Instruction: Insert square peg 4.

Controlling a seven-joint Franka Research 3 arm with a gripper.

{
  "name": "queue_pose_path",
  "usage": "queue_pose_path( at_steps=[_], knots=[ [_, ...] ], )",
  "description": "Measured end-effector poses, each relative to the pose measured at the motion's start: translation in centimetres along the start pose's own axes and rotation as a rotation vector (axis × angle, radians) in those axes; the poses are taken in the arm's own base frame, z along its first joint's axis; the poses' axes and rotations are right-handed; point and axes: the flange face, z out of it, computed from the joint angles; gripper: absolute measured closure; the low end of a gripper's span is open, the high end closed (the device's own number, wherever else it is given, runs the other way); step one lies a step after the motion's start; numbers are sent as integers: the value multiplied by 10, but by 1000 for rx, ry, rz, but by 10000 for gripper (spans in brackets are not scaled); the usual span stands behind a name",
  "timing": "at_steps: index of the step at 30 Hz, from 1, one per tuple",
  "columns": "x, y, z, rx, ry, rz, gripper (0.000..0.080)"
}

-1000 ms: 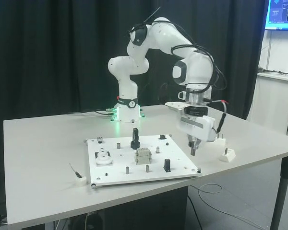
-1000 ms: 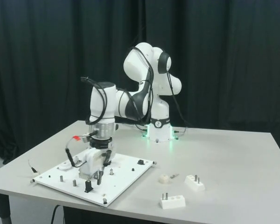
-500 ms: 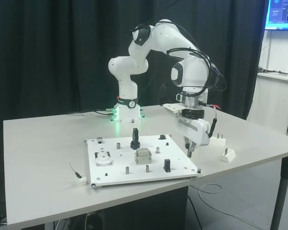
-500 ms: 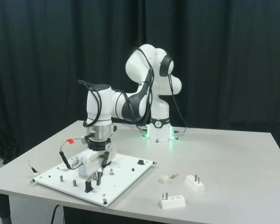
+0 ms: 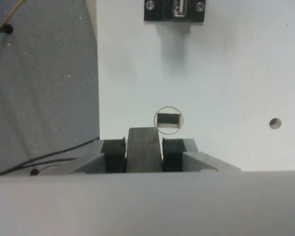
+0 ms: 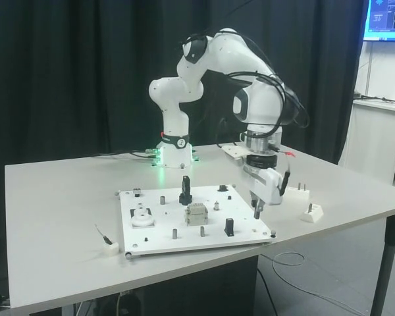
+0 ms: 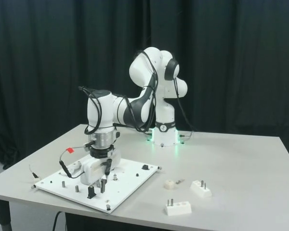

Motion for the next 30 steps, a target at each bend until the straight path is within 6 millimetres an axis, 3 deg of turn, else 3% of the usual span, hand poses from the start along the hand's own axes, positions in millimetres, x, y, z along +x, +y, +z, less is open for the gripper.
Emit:
queue_pose_path(
  at_steps=[30],
  knots=[
    [8,1,30,-68,-12,10,647]
  ],
)
